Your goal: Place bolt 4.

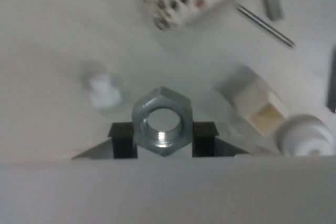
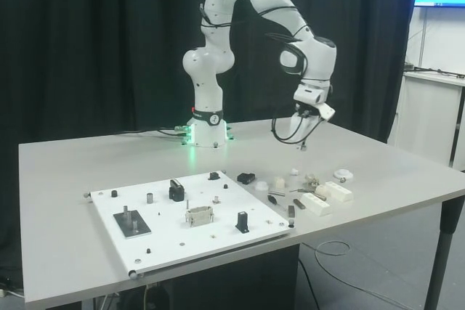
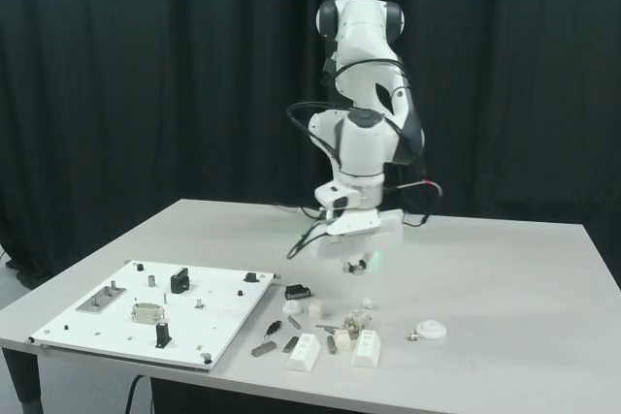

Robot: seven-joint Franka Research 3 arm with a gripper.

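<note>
Nut (image 1: 161, 120), bore facing the wrist camera, sits clamped in the end effector (image 1: 163, 139).

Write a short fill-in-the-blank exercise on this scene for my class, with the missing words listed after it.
1. The gripper is shut on a grey hexagonal ____.
2. The gripper is held ____ the grey table, not touching it.
3. The white board lies near the table's ____ edge.

Missing words: nut; above; front
</note>
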